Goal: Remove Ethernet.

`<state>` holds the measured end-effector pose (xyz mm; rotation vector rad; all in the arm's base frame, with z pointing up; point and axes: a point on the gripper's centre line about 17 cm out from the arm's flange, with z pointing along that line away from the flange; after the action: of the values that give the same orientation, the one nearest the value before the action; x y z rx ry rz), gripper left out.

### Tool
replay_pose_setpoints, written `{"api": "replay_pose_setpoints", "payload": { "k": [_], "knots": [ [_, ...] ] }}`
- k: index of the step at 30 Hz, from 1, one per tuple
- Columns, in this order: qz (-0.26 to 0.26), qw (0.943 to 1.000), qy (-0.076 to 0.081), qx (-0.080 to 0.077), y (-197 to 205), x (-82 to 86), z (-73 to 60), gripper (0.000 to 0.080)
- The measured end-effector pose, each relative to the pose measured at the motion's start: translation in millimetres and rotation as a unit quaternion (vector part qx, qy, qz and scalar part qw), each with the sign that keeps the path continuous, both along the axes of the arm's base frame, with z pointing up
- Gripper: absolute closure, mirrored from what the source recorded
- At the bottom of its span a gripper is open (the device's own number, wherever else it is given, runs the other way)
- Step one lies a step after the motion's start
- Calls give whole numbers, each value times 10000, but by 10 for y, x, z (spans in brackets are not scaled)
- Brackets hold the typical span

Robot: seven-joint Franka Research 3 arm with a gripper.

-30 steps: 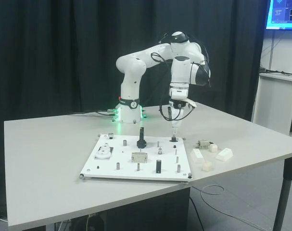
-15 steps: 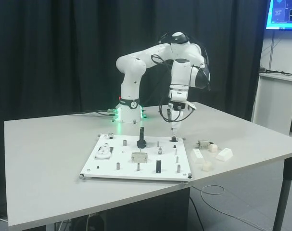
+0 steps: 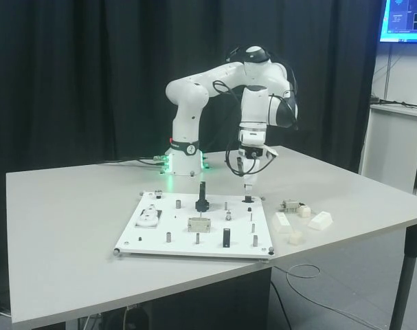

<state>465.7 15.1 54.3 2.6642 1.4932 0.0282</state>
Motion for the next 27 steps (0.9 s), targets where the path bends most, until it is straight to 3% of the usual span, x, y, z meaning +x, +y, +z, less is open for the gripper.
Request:
{"api": "replay_pose_setpoints", "payload": {
  "k": [27],
  "knots": [
    [144, 9998, -89, -62, 5, 19, -137, 3]
  ]
}}
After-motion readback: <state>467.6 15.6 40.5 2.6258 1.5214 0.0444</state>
